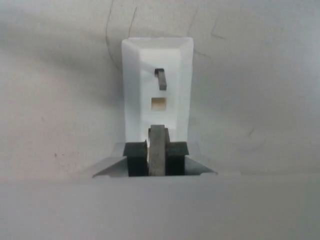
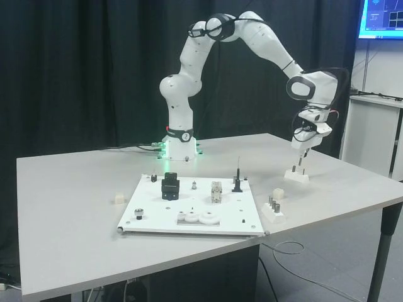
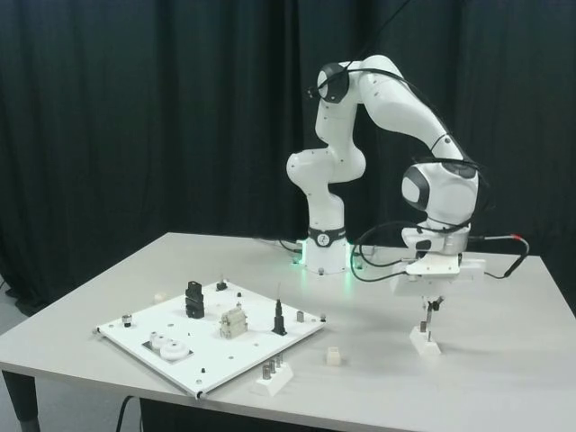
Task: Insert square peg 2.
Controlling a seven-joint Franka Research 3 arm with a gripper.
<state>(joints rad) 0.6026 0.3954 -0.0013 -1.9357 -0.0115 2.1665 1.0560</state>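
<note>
Wrist view — a grey square peg (image 1: 158, 150) is clamped between the two black fingers (image 1: 135, 159) of the gripper (image 1: 157, 156). Below it lies a white block (image 1: 157, 90) on the grey table (image 1: 55, 100). In the block's top face a square hole (image 1: 158, 103) is seen open, and a second peg (image 1: 160, 78) is seen standing in the slot beyond it. The held peg's tip is seen at the near end of the block; whether it touches cannot be told.

First room view — the white arm (image 2: 264, 44) is stretched out from its base to the far side of the table (image 2: 75, 189). The gripper (image 2: 303, 153) is held just above the small white block (image 2: 296, 174), the peg (image 2: 303, 158) pointing down. A white board (image 2: 192, 207) carrying small parts is seen in the middle of the table, and a white peg stand (image 2: 274, 211) sits near its corner.

Second room view — the gripper (image 3: 428, 310) is seen over the block (image 3: 425, 341), the peg (image 3: 427, 319) upright in its grip. The board (image 3: 211, 337) and peg stand (image 3: 273, 379) are well apart from it.
</note>
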